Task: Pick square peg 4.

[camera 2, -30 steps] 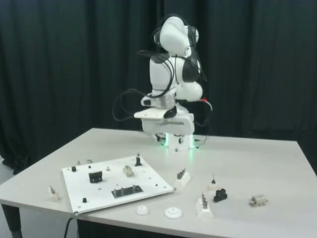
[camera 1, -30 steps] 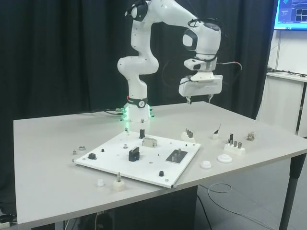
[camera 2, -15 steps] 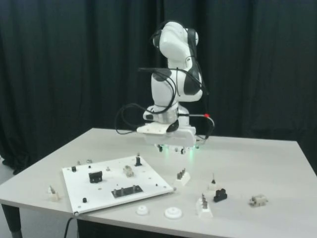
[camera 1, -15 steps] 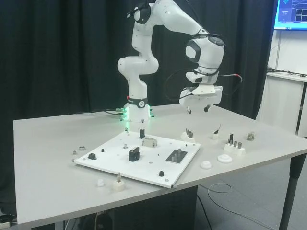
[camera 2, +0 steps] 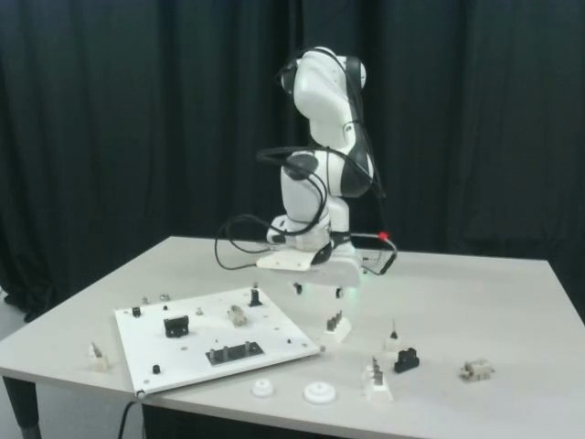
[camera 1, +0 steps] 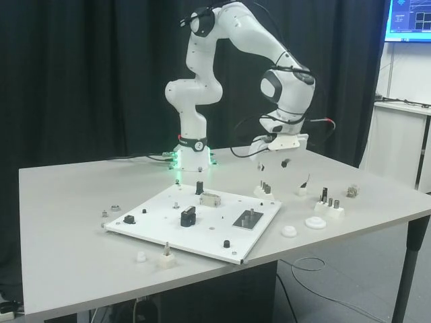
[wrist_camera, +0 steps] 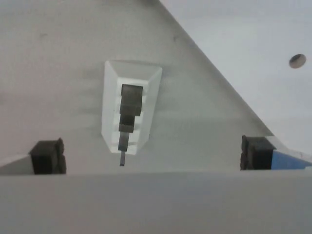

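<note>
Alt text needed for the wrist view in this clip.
A white wedge-shaped holder carrying a row of dark square pegs sits on the grey table, between the gripper's two open black fingertips. A white board lies beside it.

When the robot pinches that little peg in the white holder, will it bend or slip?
Probably not bend: the square peg looks like a short, stiff, dark bar. Its flat sides should give the open gripper a steady hold, so slipping seems unlikely. It stands upright in the small white holder, which looks light and might lift or tip if the peg sticks.
</note>
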